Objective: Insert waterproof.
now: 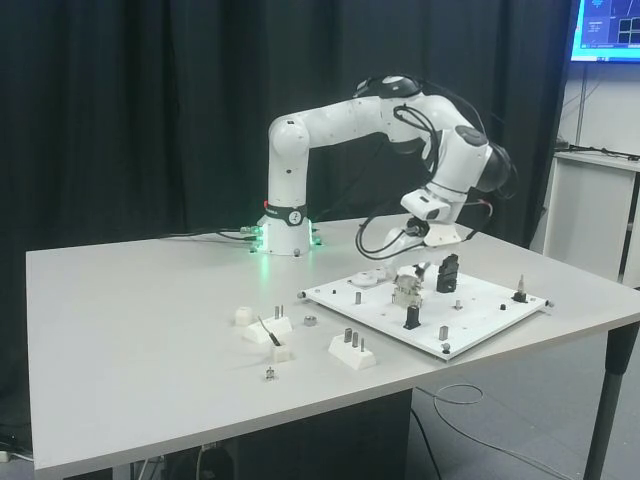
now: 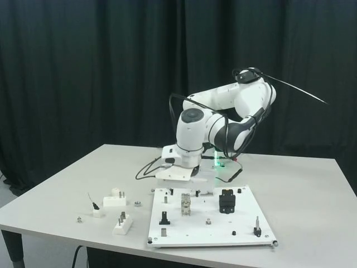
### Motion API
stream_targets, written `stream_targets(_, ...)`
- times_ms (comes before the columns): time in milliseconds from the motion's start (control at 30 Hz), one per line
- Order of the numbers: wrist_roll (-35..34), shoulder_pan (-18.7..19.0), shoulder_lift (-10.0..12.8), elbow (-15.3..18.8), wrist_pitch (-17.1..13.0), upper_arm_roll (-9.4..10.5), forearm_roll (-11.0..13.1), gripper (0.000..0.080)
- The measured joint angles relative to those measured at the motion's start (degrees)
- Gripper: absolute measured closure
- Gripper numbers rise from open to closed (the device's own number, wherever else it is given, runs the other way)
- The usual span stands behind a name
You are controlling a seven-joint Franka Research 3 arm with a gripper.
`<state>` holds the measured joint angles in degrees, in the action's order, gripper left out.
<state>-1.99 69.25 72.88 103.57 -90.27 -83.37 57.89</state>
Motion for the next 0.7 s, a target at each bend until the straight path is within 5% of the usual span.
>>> stream_targets(367,0.7,-0.4,-0.9,0.6,1.2,-2.74,1.3,0.0003)
stream_targets(700,3.0,-0.5,-0.9,3.8,-1.9,-3.8,5.1,0.0003)
